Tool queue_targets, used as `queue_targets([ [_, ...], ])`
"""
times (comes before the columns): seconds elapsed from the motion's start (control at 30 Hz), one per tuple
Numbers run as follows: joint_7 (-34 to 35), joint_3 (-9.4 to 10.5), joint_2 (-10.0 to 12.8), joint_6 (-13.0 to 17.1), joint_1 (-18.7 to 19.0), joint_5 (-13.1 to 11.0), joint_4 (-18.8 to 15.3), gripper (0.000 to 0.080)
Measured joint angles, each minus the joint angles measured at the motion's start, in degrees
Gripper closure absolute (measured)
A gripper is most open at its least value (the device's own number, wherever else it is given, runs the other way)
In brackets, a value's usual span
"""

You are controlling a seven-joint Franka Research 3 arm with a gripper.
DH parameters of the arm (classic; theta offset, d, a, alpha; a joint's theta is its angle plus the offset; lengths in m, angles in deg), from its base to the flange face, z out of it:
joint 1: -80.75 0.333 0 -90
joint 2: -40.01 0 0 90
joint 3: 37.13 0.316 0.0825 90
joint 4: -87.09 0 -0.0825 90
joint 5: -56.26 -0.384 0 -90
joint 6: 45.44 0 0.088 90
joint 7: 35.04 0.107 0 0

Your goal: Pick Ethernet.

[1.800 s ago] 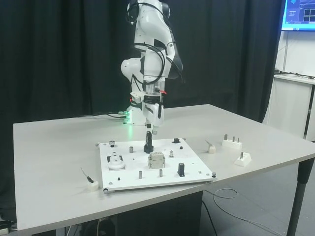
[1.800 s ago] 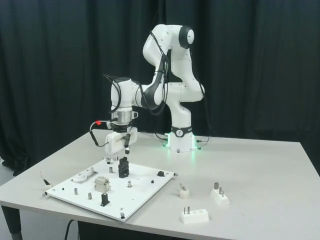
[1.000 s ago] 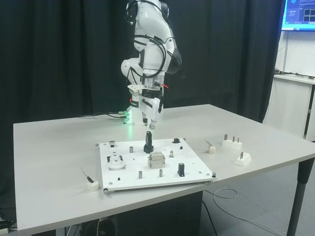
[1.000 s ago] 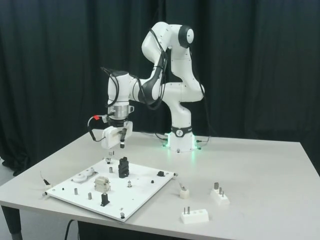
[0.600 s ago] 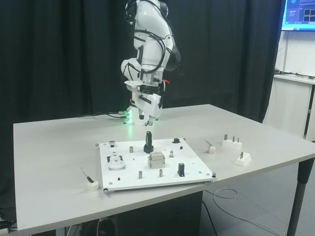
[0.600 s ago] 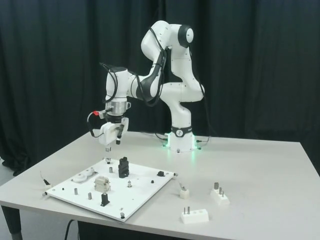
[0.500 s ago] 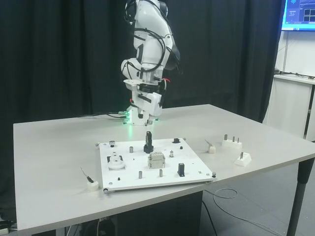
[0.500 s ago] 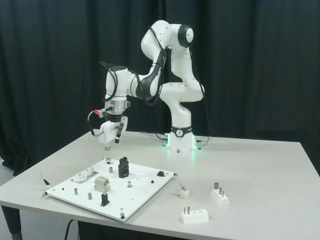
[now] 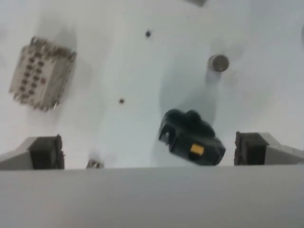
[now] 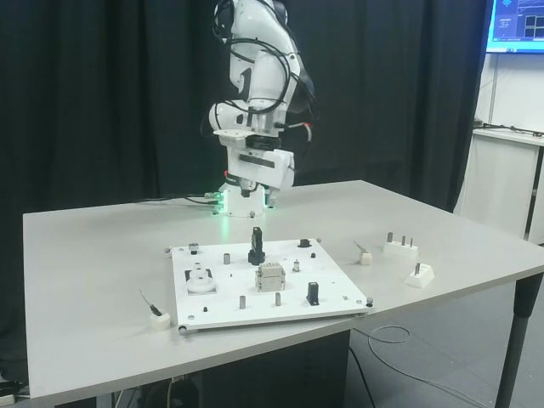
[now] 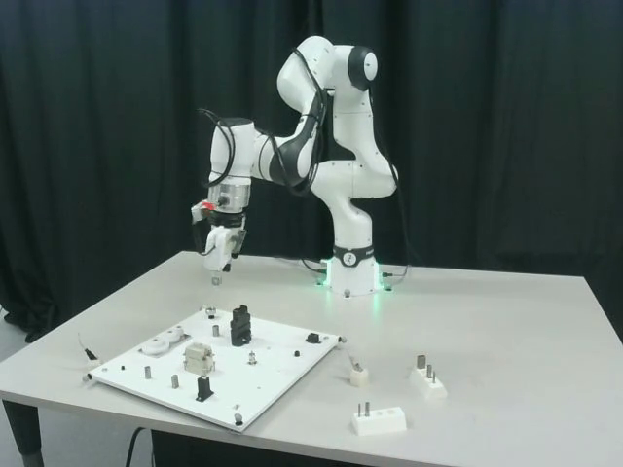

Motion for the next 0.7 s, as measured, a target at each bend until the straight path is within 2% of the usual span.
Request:
queue_targets([
  [0.27, -5.78, 2.97, -1.46, -0.64, 1.00, 0.00, 0.00, 0.0003],
  [0.7, -12.78, 10.99, -2.27, -2.89, 2.21, -0.15, -0.06, 0.0003],
])
